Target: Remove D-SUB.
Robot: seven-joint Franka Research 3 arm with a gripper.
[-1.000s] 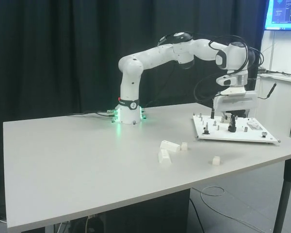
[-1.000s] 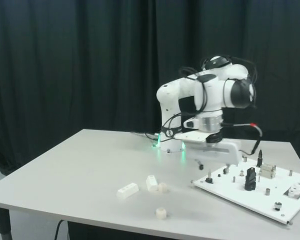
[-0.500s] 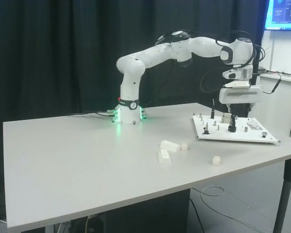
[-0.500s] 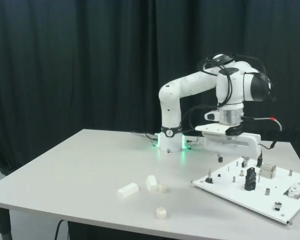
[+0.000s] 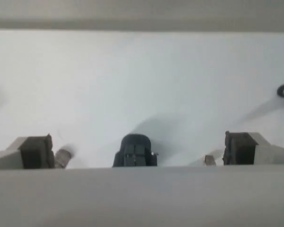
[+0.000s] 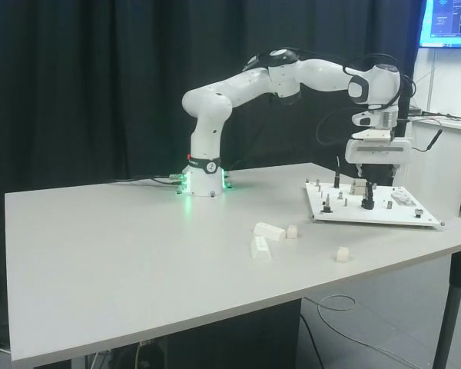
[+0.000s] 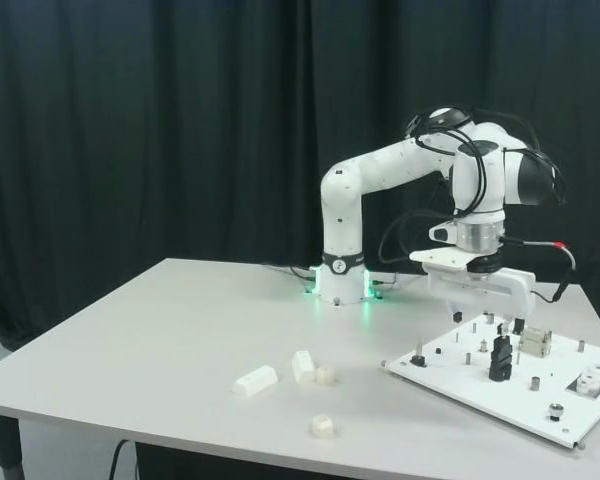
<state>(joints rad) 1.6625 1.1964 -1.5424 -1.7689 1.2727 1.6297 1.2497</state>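
Observation:
A white board [image 6: 369, 209] [image 7: 500, 385] lies at the table's right end and carries small pegs and parts. An upright black part [image 7: 499, 358] [image 6: 366, 201] [image 5: 135, 151] stands near its middle. Beside that sits a small grey boxy connector [image 7: 535, 343]. My gripper [image 7: 488, 320] [image 6: 367, 177] [image 5: 137, 150] hovers just above the board, open wide and holding nothing. In the wrist view the black part sits below and between the two fingertips [image 5: 35, 151], touching neither.
Several small white blocks [image 6: 269, 230] [image 7: 256, 380] lie loose on the grey table in front of the board, one [image 6: 342, 254] [image 7: 322, 426] near the front edge. White rings [image 7: 595, 378] sit at the board's far corner. A black curtain hangs behind.
The arm has swung across the board and turned its wrist. The gripper now hangs over the black part near the board's middle, still open.

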